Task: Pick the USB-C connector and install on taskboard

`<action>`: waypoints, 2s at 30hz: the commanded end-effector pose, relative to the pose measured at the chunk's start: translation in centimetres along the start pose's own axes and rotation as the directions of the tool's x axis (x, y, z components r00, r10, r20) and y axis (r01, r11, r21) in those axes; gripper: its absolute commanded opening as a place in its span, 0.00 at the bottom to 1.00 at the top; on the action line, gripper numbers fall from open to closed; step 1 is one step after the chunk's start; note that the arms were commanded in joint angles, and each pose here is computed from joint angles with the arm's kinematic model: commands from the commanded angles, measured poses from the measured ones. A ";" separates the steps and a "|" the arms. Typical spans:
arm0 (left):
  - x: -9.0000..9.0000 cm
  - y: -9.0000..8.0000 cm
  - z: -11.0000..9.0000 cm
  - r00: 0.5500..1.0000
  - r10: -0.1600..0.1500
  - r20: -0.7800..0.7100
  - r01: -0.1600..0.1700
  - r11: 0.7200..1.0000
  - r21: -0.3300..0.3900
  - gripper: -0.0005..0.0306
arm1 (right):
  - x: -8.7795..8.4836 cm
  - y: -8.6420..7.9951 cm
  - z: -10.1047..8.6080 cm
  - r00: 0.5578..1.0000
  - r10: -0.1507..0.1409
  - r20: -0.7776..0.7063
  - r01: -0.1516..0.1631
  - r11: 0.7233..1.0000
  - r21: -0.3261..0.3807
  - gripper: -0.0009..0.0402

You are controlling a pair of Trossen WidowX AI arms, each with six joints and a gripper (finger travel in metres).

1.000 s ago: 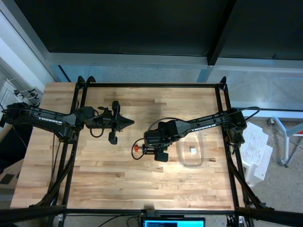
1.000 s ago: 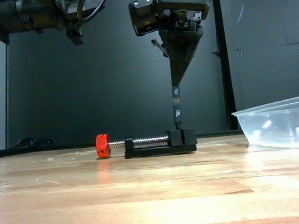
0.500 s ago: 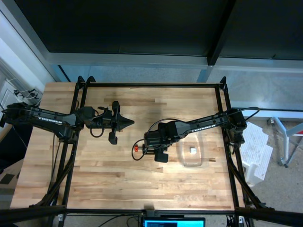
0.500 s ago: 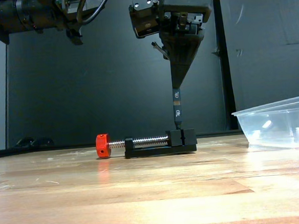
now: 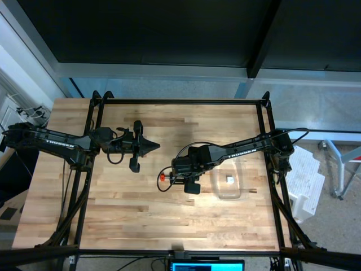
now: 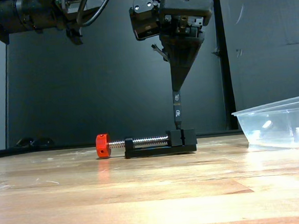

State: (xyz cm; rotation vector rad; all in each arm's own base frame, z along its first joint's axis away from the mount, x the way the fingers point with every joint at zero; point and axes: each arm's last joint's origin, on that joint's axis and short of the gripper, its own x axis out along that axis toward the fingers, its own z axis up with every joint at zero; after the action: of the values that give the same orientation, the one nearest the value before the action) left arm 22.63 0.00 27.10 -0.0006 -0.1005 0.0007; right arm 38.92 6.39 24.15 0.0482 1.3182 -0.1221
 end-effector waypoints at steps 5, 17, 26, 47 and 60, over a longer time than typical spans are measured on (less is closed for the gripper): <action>0.0 0.0 0.0 1.000 0.000 0.001 0.000 1.000 0.000 0.02 | 1.1 0.0 -0.4 1.000 -0.001 -0.009 0.001 1.000 -0.002 0.02; 0.0 0.0 0.0 1.000 0.000 0.001 0.000 1.000 0.000 0.02 | 0.9 0.0 -0.5 1.000 -0.002 -0.003 0.002 1.000 -0.020 0.02; 0.0 0.0 0.0 1.000 0.000 0.000 0.000 1.000 0.000 0.02 | 0.9 0.1 -0.4 1.000 0.002 0.006 -0.001 1.000 -0.022 0.06; 0.0 0.0 0.0 1.000 0.000 0.001 0.000 1.000 0.000 0.02 | -3.1 -0.4 -1.0 0.997 0.021 0.076 -0.018 0.999 -0.037 0.55; 0.0 0.0 0.0 1.000 0.000 0.000 0.000 1.000 0.000 0.02 | -4.5 -0.7 -1.5 0.994 0.031 0.101 -0.023 0.997 -0.080 0.61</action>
State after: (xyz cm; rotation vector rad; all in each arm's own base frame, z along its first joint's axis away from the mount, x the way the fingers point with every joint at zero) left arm 22.64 0.00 27.11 -0.0006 -0.1005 0.0004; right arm 36.47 6.17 27.87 0.0035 1.2318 -0.0619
